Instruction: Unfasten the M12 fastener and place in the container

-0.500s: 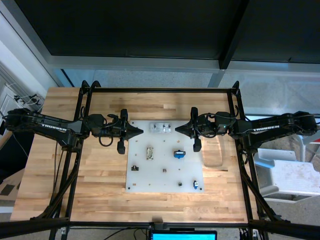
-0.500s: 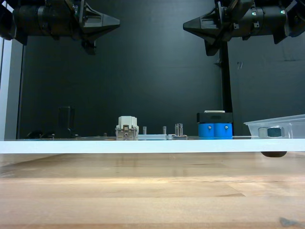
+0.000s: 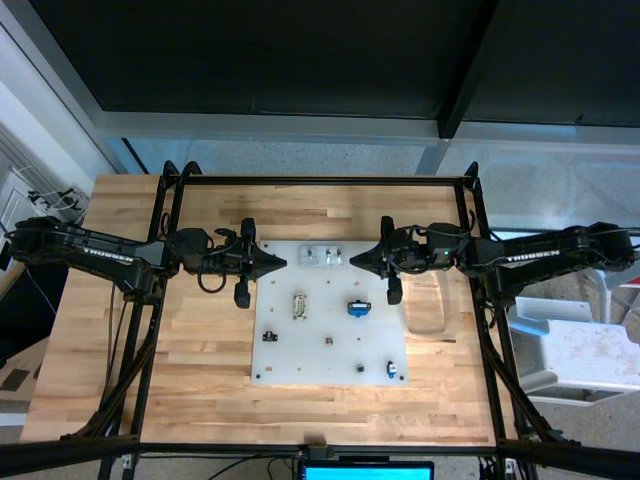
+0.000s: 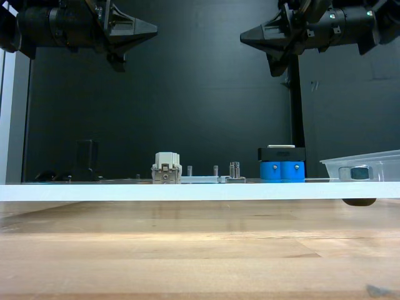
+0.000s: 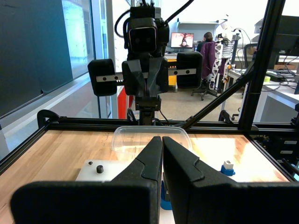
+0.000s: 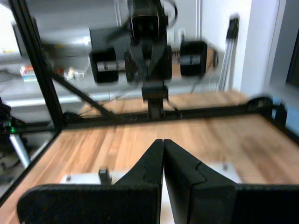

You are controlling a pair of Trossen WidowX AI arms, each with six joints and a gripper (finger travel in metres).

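Small silver nut (image 4: 358, 173) sits axis-up on its stud, white square board's (image 3: 300, 362) near right edge; left gripper (image 3: 283, 262) and right gripper (image 3: 353, 260) hang closed over its far edge.

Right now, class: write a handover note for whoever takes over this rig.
Left end effector: shut, raised over the white board's far left.
Right end effector: shut, raised over its far side, right of middle.
M12 nut: apparently on its stud, near right of the board.
Container: on the table right of the board, no nut visible inside.
Done: nothing.
To do: unscrew, carry, drop in.
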